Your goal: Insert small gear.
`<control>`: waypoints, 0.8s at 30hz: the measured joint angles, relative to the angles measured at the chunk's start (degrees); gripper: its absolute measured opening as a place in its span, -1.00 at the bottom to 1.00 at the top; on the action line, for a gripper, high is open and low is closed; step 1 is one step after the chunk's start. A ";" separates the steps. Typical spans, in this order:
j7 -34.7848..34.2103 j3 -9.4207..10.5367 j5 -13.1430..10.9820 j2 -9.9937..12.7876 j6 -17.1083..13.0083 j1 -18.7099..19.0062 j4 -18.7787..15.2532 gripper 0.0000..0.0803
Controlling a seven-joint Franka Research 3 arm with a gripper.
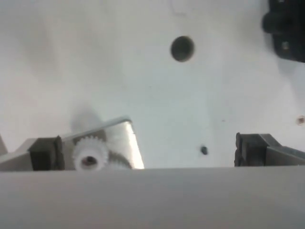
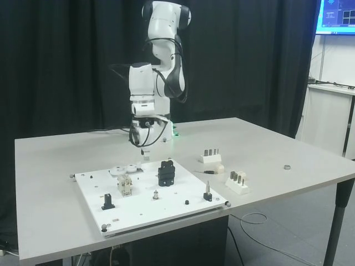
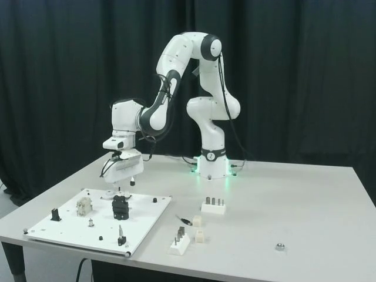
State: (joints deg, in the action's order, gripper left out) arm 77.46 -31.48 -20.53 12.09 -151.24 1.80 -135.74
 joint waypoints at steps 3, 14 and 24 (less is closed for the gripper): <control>-1.25 0.00 1.65 0.02 0.00 0.25 0.59 0.99; -8.12 0.02 8.72 3.14 0.00 0.44 3.14 0.99; -9.51 0.11 8.94 6.98 0.04 0.45 4.77 0.99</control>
